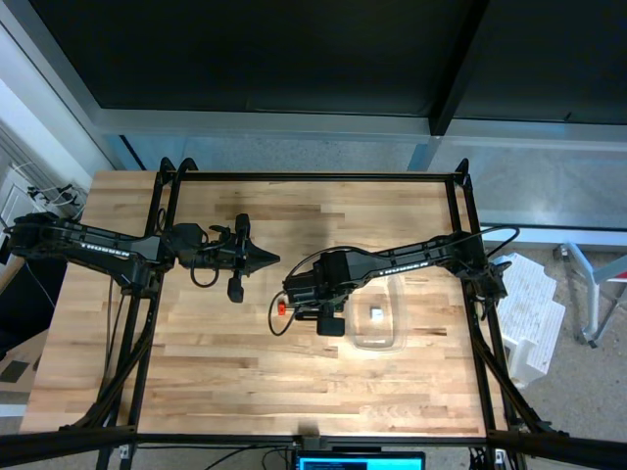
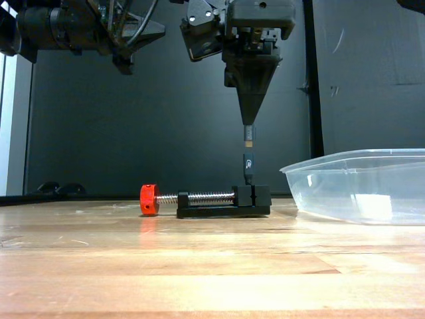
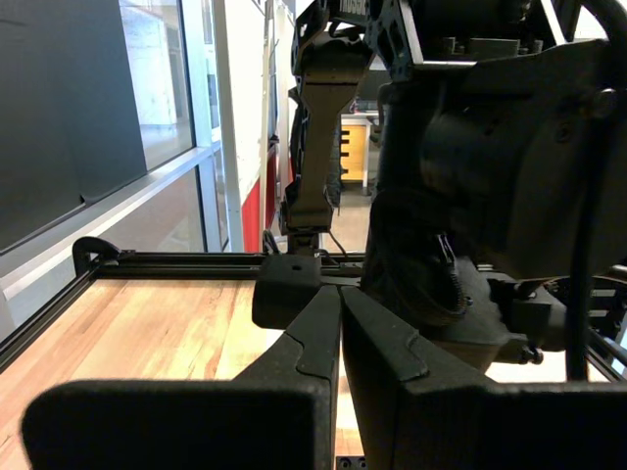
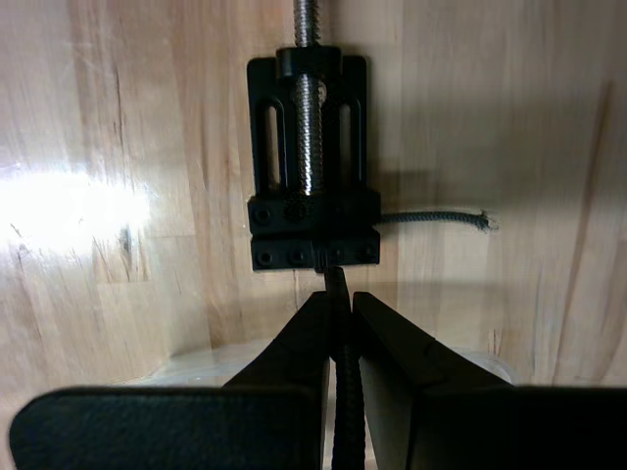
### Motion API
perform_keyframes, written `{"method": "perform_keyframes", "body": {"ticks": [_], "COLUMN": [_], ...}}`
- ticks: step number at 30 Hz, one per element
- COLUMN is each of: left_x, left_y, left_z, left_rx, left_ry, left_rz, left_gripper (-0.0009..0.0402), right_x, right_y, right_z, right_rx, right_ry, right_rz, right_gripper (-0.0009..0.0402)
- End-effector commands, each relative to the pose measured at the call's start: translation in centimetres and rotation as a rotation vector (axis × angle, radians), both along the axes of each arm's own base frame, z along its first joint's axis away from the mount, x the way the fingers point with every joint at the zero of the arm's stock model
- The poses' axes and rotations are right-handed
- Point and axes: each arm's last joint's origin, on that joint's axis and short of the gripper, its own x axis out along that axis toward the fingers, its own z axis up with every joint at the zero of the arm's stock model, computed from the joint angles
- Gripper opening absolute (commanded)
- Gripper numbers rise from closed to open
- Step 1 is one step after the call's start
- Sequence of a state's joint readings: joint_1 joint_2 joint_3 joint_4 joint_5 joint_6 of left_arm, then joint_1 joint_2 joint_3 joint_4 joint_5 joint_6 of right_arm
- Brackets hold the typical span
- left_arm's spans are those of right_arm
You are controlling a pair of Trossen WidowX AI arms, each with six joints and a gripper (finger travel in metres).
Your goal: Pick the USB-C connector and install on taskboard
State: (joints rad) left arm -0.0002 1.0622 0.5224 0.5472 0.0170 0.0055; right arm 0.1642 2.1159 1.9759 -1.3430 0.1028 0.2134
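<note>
Over table (image 1: 196, 372), right gripper (image 4: 338, 297) pinches USB-C connector (image 4: 335, 279) above taskboard (image 4: 284, 257); left gripper (image 1: 272, 258) closed.

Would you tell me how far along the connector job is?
Pickup done: the right gripper holds the connector by its cord, upright on the black block. Seating is underway; I cannot tell if it is home. Release remains; the left gripper hangs aside.

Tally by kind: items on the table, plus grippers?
taskboard: 1
USB-C connector: 1
clear tray: 1
white cube: 1, inside the tray
grippers: 2 (left gripper raised, left of the taskboard; right gripper directly above the taskboard)
Total: 6
</note>
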Motion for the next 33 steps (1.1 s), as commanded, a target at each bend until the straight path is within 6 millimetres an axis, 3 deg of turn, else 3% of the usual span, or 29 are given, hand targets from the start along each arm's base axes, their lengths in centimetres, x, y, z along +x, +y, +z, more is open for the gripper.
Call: {"method": "perform_keyframes", "body": {"ticks": [1, 33], "left_x": [0.00, 0.00], "left_y": [0.01, 0.00], "left_z": [0.01, 0.02], "left_rx": [0.000, 0.000], "left_ry": [0.000, -0.001], "left_rz": [0.000, 0.000], "left_gripper": [0.0000, 0.0000], "right_x": [0.36, 0.25], "right_y": [0.09, 0.33], "right_z": [-0.26, -0.62], "right_rx": [-0.002, -0.003], "right_ry": [0.001, 0.012], "right_rz": [0.005, -0.008], "right_gripper": [0.0000, 0.0000]}}
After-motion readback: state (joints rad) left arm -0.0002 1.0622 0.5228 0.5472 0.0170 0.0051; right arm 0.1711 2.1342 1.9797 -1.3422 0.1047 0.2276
